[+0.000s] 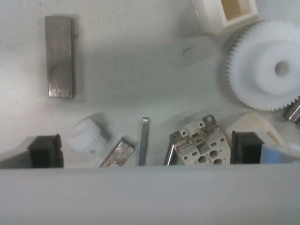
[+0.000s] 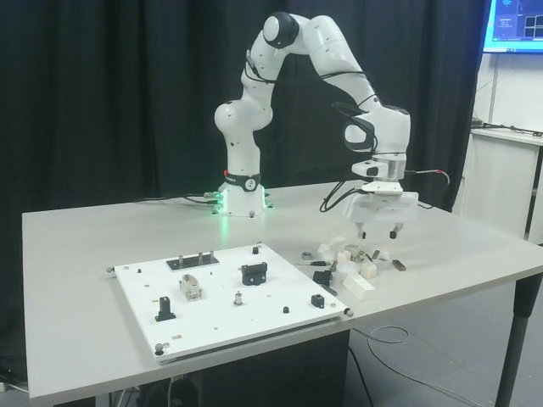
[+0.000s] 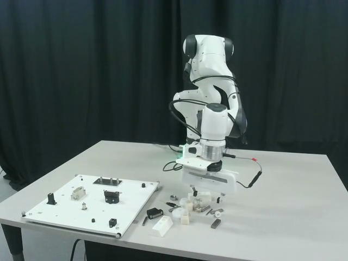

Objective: Remove BNC.

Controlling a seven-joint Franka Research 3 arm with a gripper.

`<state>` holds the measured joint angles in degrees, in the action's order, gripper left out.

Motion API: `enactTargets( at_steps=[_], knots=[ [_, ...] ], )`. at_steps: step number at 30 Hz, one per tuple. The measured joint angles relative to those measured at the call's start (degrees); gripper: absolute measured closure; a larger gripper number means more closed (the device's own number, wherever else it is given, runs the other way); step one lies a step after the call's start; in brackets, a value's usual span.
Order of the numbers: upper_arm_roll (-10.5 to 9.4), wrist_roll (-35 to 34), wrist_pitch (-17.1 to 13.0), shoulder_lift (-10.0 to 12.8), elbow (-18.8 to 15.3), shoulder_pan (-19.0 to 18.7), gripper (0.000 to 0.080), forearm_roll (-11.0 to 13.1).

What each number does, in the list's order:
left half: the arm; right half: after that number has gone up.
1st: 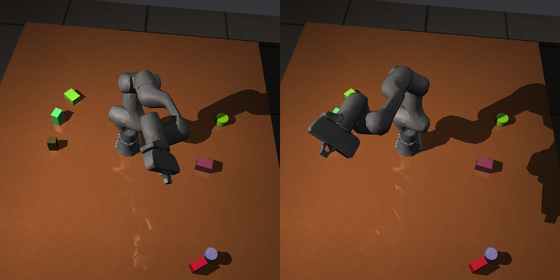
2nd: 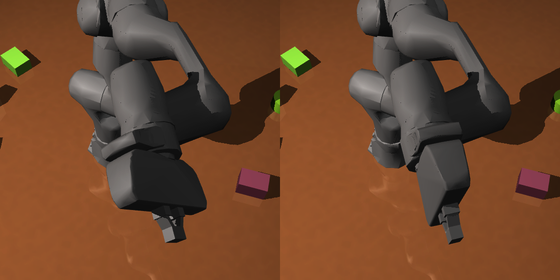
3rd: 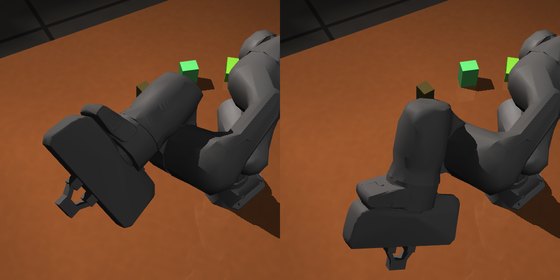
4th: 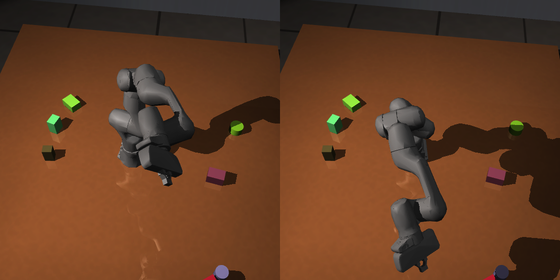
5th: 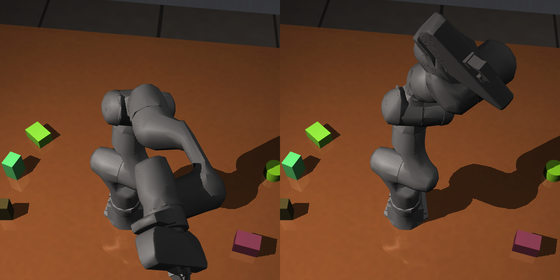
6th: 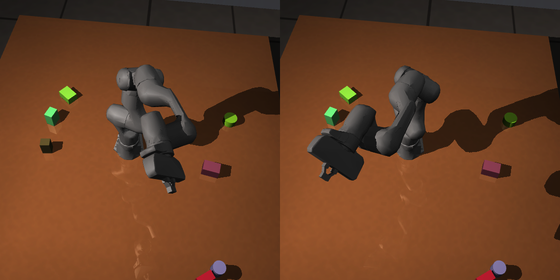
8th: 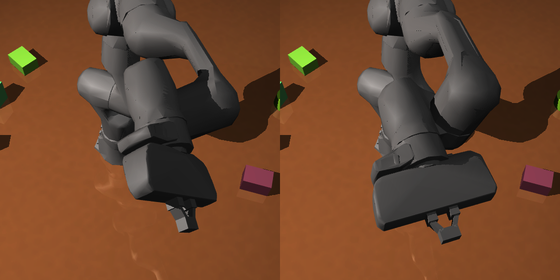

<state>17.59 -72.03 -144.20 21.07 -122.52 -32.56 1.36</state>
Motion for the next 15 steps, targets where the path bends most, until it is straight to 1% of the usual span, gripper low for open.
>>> enactTargets(
  at_steps=[15],
  knots=[
    [-0.09,-2.29,0.01,-0.22,0.0,0.01,0.0003,-0.83]
  ],
)
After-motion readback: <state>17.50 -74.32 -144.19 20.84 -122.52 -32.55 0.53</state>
